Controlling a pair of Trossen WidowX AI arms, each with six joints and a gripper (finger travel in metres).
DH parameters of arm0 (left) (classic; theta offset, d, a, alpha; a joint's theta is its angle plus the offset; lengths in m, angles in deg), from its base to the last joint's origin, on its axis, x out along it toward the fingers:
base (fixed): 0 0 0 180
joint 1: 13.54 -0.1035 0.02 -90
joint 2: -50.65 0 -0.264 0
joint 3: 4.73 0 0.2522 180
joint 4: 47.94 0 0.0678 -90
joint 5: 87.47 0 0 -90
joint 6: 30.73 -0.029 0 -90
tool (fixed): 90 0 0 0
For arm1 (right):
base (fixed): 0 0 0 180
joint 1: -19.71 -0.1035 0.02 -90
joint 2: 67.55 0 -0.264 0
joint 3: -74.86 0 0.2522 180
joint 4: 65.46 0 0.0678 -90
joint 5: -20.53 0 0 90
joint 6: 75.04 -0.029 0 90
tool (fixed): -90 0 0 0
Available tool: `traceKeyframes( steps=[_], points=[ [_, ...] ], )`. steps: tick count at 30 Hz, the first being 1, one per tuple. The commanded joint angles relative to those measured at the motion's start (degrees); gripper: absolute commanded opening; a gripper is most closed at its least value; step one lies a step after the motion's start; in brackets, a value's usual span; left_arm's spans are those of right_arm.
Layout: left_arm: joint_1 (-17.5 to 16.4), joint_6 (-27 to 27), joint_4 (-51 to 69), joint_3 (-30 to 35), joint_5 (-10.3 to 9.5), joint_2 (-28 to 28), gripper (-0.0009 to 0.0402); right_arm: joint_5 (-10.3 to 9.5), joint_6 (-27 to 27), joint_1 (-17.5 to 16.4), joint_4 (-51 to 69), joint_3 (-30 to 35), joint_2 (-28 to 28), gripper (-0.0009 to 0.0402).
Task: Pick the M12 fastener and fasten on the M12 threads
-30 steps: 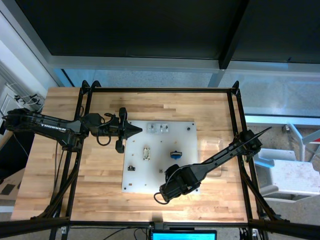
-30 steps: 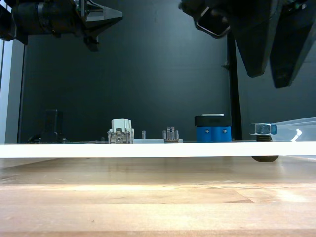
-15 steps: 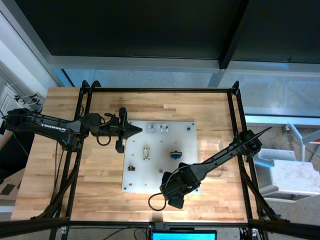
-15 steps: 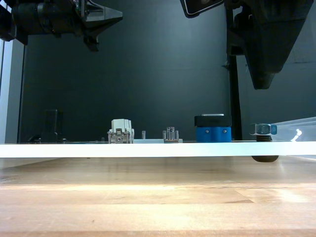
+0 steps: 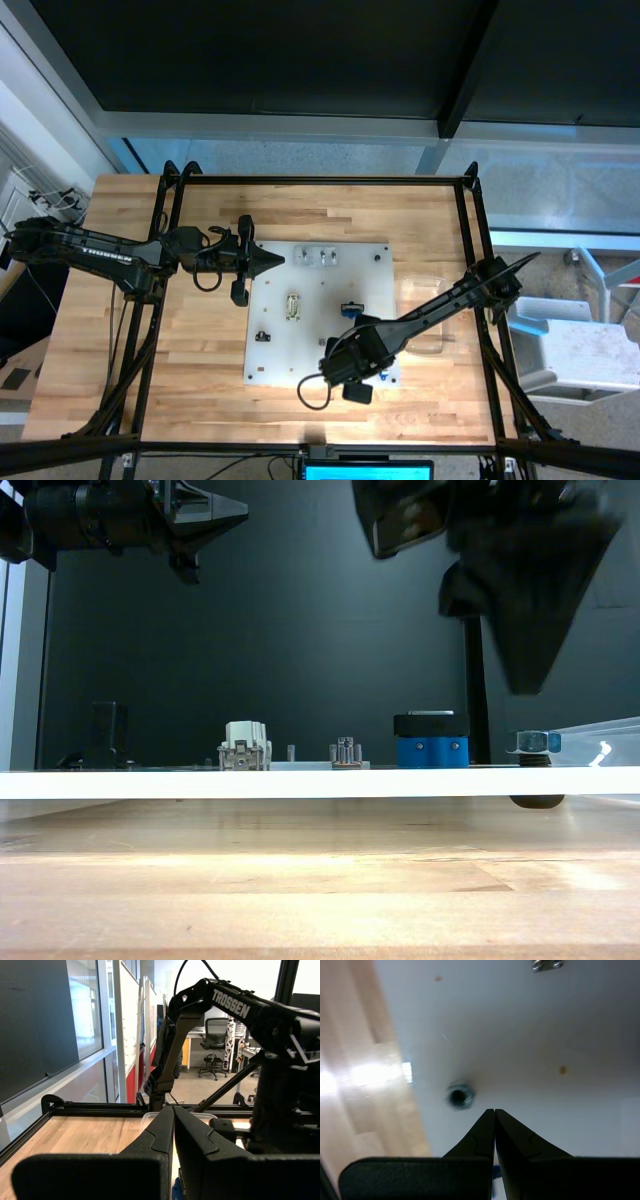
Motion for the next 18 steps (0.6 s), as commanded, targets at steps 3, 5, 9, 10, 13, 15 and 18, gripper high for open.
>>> traceKeyframes(
  steps=[3, 5, 9, 10, 13, 15, 18],
  points=[
    [0.0, 0.0, 0.0, 0.0, 0.0, 0.0, 0.0, -0.24, 1.2, 0.0, -1.6, -2.1, 0.0, 0.0],
    [0.0, 0.0, 0.0, 0.0, 0.0, 0.0, 0.0, -0.31, 1.5, 0.0, -2.5, -2.9, 0.0, 0.0],
    [0.0, 0.0, 0.0, 0.0, 0.0, 0.0, 0.0, -0.28, 1.4, -0.1, -3.8, -3.7, 0.0, 0.0],
    [0.0, 0.0, 0.0, 0.0, 0.0, 0.0, 0.0, -0.31, 1.4, -0.1, -4.2, -3.7, 0.0, 0.0],
    [0.0, 0.0, 0.0, 0.0, -0.02, 0.0, 0.0, -0.28, 1.5, -0.1, -4.8, -3.7, 0.0, 0.0],
    [0.0, 0.0, 0.0, 0.0, -0.02, 0.0, 0.0, -0.28, 1.5, -0.1, -5.2, -3.7, -0.3, 0.0],
    [0.0, 0.0, 0.0, 0.0, 0.0, 0.0, 0.0, -0.37, 1.6, -0.1, -5.4, -3.7, -1.0, 0.0]
  ],
)
